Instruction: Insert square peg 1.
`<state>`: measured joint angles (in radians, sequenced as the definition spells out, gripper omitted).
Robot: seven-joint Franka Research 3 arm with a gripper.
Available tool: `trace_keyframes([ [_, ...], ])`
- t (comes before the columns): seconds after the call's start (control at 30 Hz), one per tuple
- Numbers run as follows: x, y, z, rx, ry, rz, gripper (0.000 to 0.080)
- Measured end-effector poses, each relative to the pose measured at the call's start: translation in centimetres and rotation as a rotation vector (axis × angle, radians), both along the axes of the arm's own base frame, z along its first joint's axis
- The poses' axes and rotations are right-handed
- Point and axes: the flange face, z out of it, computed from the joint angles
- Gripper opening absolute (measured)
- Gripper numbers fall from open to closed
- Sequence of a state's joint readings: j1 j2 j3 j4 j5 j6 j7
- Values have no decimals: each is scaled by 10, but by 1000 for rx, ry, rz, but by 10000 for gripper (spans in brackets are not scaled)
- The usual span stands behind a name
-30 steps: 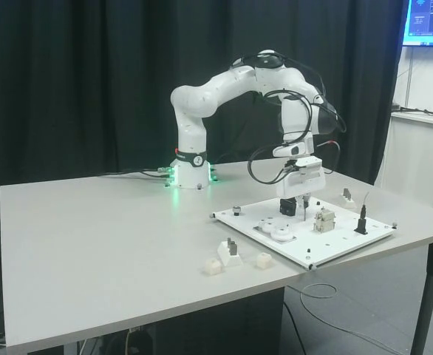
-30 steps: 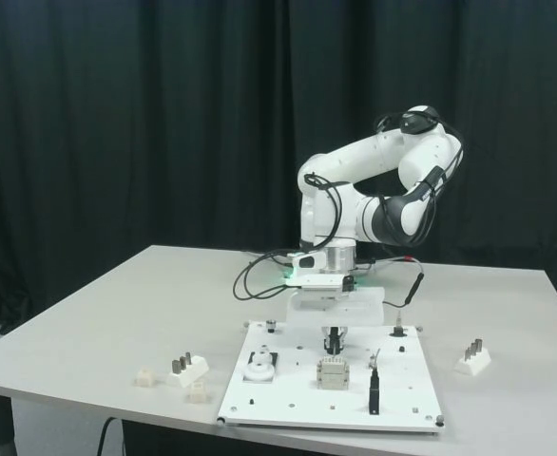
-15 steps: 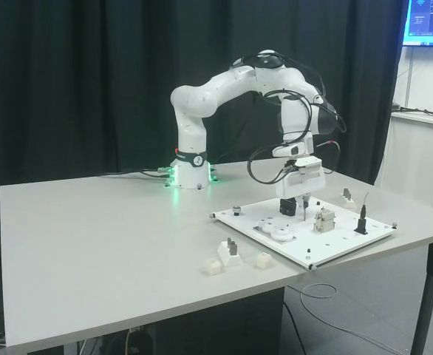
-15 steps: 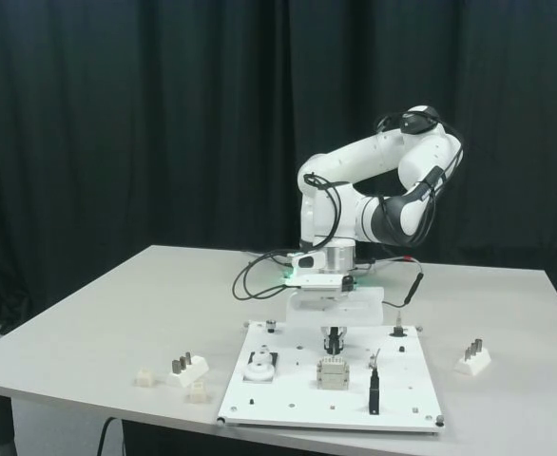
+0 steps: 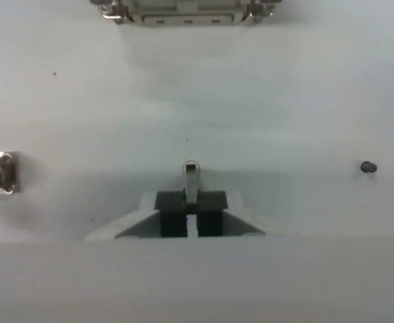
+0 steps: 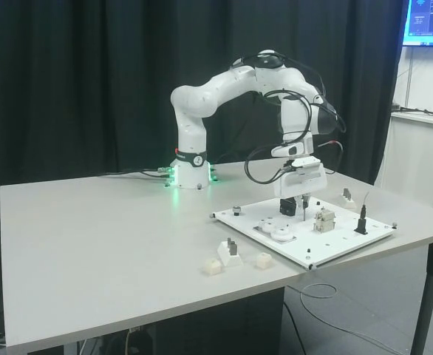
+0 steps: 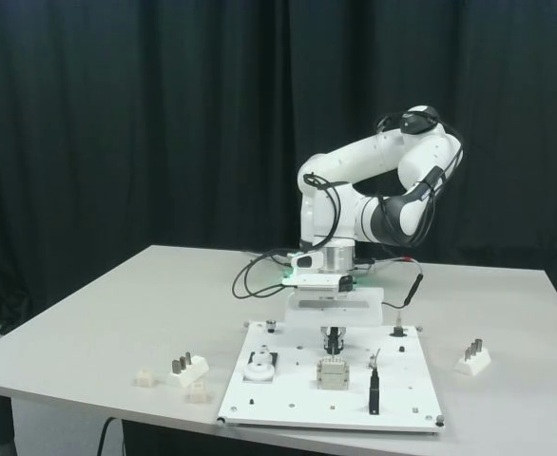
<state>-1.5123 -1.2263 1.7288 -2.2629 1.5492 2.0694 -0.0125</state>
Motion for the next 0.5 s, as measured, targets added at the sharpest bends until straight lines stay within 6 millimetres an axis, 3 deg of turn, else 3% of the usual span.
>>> trace_keyframes([
  [0.5,0,1,0,-18,-2,88,28],
])
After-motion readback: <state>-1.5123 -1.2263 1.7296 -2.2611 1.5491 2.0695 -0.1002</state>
